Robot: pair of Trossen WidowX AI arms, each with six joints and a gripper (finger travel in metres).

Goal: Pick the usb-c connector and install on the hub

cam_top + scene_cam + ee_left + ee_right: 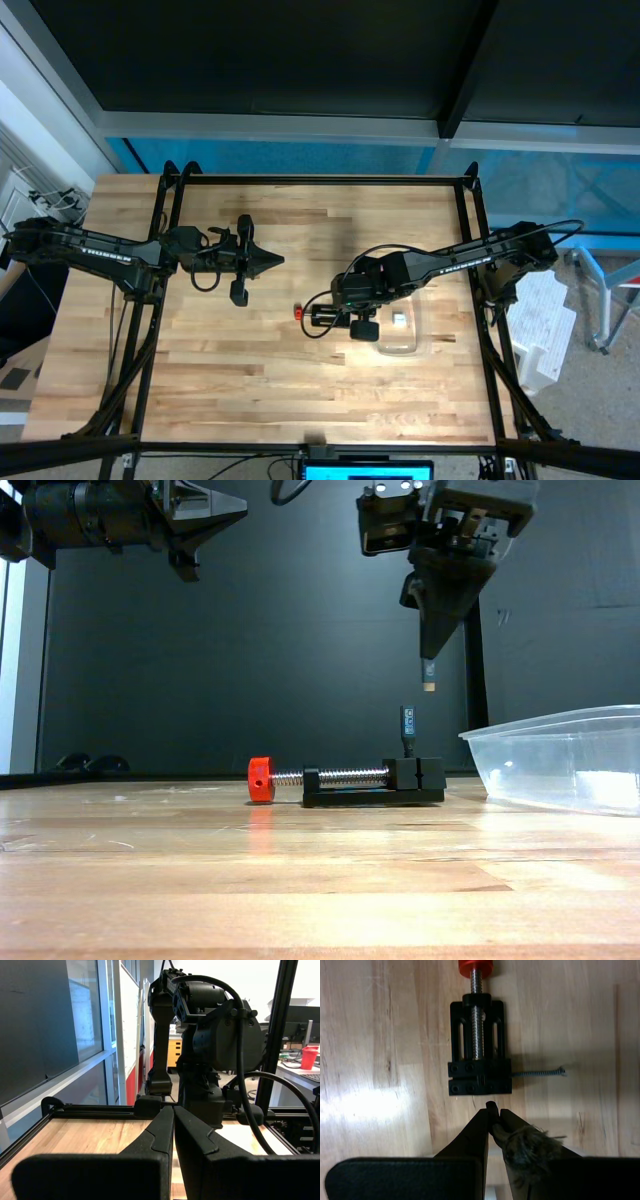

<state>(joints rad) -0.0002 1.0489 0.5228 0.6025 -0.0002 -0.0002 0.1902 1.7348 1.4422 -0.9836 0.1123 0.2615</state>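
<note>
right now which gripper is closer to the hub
Right. The right gripper hangs just above the hub, not touching it, fingers shut on the usb-c connector. The left gripper sits high, well off to the hub's left, fingers shut.

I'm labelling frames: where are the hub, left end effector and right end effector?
hub [372, 778]: low view, its mid-body screw.
left end effector [279, 261]: high view, shut fingertips, raised at left.
right end effector [429, 654]: low view, fingertips, shut on the usb-c connector [428, 675] above the hub.
</note>
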